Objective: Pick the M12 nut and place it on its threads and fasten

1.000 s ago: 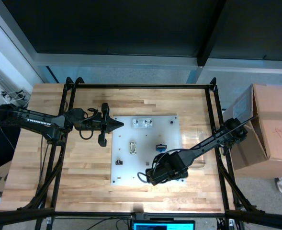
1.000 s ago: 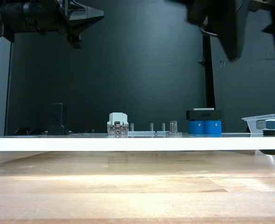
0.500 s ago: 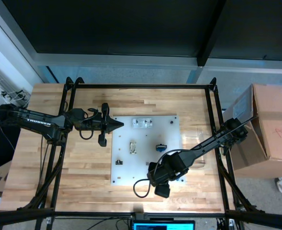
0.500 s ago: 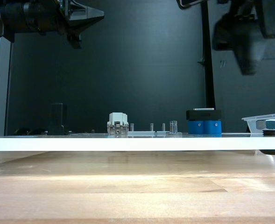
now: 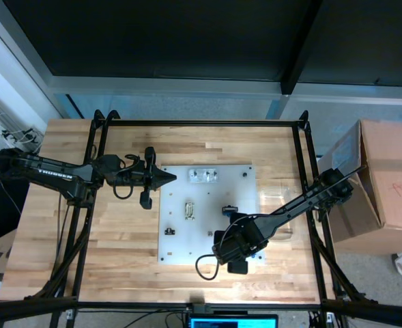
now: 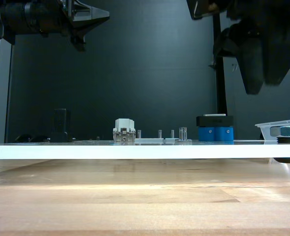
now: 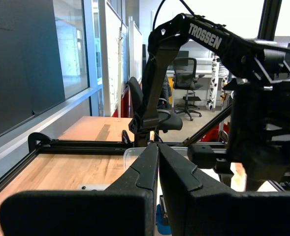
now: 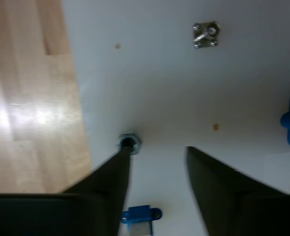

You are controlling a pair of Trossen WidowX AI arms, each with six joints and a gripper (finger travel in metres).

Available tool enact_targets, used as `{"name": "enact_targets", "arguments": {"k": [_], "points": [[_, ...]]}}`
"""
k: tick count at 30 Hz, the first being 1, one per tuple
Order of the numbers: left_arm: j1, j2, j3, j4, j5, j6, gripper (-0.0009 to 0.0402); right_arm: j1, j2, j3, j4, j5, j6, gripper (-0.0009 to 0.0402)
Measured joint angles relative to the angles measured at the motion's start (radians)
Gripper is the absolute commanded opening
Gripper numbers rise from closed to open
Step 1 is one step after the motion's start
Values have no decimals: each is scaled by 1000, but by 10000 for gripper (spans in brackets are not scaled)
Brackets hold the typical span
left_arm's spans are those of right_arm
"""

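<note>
Emptily, right pincer (image 8: 158, 150) gapes near nut (image 8: 128, 142), left pincer (image 5: 172, 177) closed beside board (image 5: 180, 249)

Bright room light from above, dark backdrop, some blur.
In the high view the light is even, and the arms throw only faint shadows on the surface (image 5: 119, 232). In the low view a pale band of glare crosses the wood; the left hand (image 6: 103, 18) is a sharp black silhouette, while the right hand (image 6: 263, 83) is smeared. The right wrist view is soft, with a sheen on the wood and a washed-out white board (image 8: 184, 88). The left wrist view has burnt-out windows (image 7: 68, 54).
</note>
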Motion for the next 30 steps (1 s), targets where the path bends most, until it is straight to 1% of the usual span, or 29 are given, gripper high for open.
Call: {"name": "enact_targets", "arguments": {"k": [1, 2, 3, 4, 5, 7, 11, 30], "points": [[0, 0, 0, 0, 0, 0, 0, 0, 0, -10, 6, 5, -7, 16], [0, 0, 0, 0, 0, 0, 0, 0, 0, -23, 16, 5, -22, -9], [0, 0, 0, 0, 0, 0, 0, 1, 0, -36, 23, 5, -45, 5], [0, 0, 0, 0, 0, 0, 0, 2, 0, -48, 26, 4, -72, 11], [0, 0, 0, 0, 0, 0, 0, 4, 0, -59, 33, 4, -92, 10], [0, 0, 0, 0, 0, 0, 0, 6, 0, -81, 61, 5, -101, -4], [0, 0, 0, 0, 0, 0, 0, 15, 1, -107, 90, 8, -121, -1], [0, 0, 0, 0, 0, 0, 0, 24, 5, -132, 111, 8, -130, 0]]}}
